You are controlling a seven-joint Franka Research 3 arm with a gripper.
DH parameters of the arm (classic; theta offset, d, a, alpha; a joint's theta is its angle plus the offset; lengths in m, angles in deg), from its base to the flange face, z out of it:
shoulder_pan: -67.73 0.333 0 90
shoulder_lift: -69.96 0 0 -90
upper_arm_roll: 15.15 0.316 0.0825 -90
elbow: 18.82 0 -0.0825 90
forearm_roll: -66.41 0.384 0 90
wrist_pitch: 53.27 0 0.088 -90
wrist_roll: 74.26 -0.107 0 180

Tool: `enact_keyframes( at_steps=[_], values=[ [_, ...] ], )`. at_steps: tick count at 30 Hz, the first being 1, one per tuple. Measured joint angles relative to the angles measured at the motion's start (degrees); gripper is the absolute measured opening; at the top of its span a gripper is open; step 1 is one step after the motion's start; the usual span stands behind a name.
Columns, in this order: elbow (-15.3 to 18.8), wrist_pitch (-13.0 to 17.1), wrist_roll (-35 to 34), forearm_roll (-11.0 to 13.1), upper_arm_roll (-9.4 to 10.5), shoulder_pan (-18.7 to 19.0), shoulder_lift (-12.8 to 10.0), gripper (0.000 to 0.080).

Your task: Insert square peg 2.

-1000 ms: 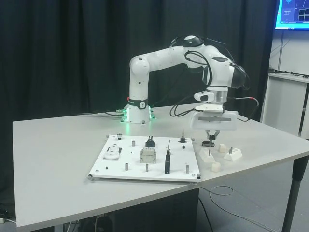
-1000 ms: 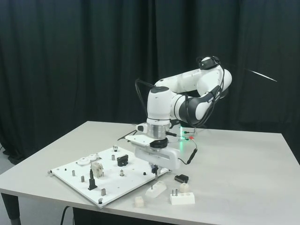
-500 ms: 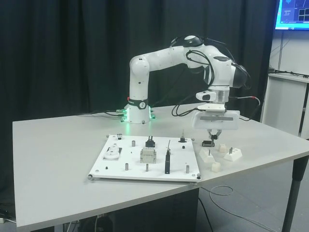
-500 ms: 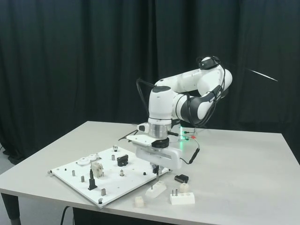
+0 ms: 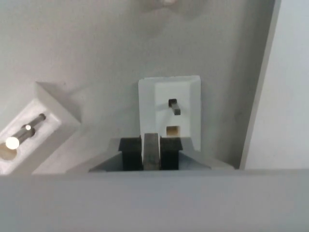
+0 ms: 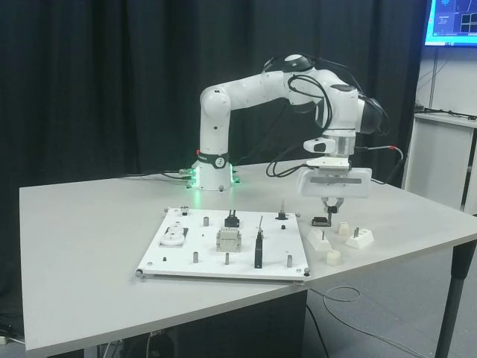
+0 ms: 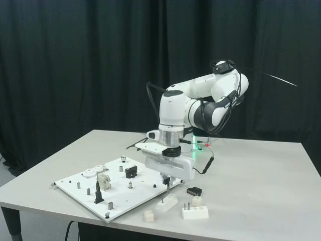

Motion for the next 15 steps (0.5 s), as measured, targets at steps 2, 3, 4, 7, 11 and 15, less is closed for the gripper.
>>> enact_keyframes(
  at_steps=[2, 3, 4, 7, 11, 15],
  values=[
    [-0.05, 0.0, 0.0, -0.02, -0.03, 0.0, 0.0, 0.0075],
    [-0.08, 0.0, 0.0, -0.02, -0.04, 0.0, 0.0, 0.0075],
    [-0.11, 0.0, 0.0, -0.03, -0.05, 0.0, 0.0, 0.0075],
    [-0.27, 0.0, 0.0, -0.03, -0.07, 0.0, 0.0, 0.0075],
    [-0.55, 0.0, 0.0, -0.08, -0.08, 0.01, 0.0, 0.0075],
    [-0.86, 0.0, 0.0, -0.44, -0.14, 0.02, 0.0, 0.0075]
  ],
)
